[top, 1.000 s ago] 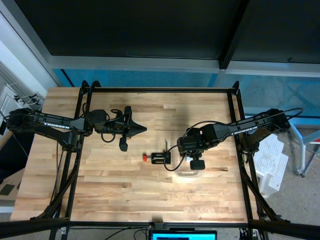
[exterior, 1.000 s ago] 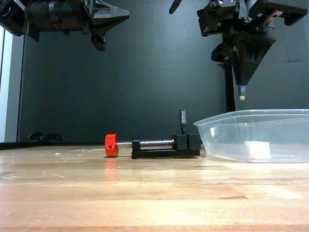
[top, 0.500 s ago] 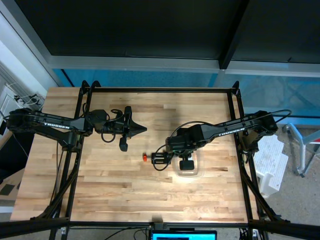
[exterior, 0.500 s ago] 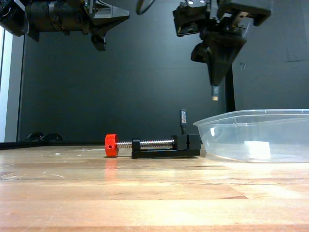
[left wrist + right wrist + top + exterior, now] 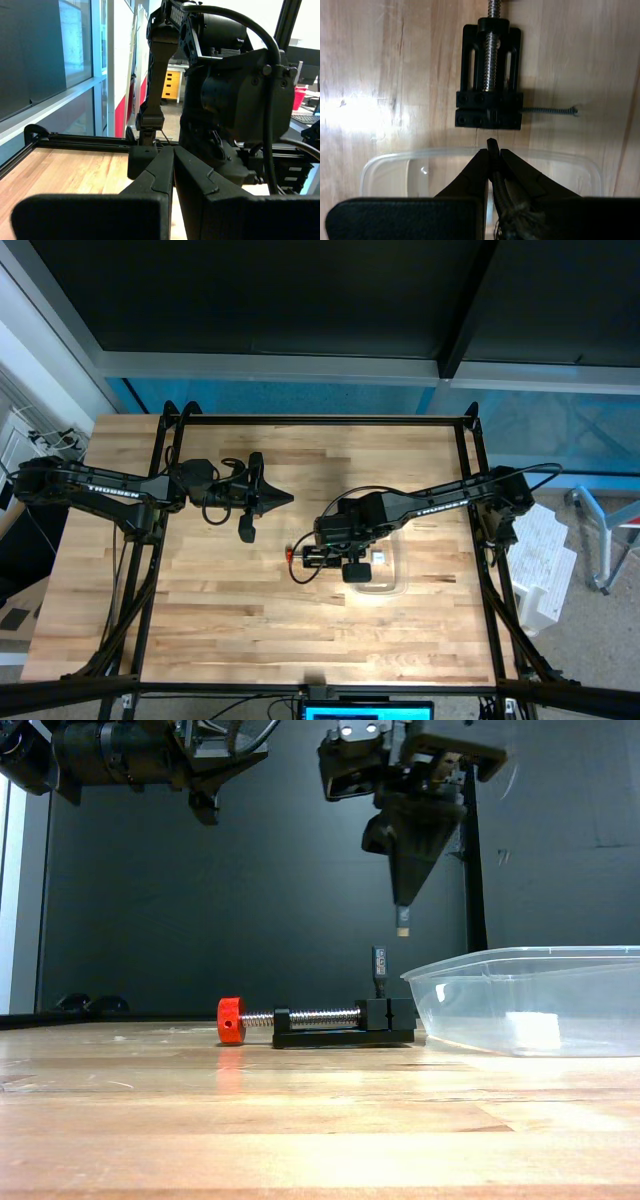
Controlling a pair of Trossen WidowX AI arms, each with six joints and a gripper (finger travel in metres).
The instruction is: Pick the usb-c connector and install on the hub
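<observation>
The right gripper [image 5: 402, 902] hangs over the middle of the table [image 5: 200, 620] with its fingers pinched on the usb-c connector [image 5: 403, 924]. The connector points straight down from the fingertips, its pale tip bare below them. Its cable [image 5: 501, 200] runs back up between the two fingers. What I take to be the hub [image 5: 379, 964] is a small dark upright piece held in a black clamp [image 5: 340, 1020] with a red knob [image 5: 230, 1020]. It sits below the held connector and a little toward the left arm's side, with open air between the two. A clear plastic tub [image 5: 520, 1005] lies just beside the clamp, under the gripper's outer side, with a white piece [image 5: 530, 1028] inside it. The left gripper [image 5: 258, 756] is held high and well apart from all this, pointing inward, its fingers pressed together on nothing. As I judge it, the picking is done and the carry is nearly so. What is left is a small shift to bring the tip over the hub's port, then the descent and seating. The connector is not yet in contact with the hub, let alone inserted.
</observation>
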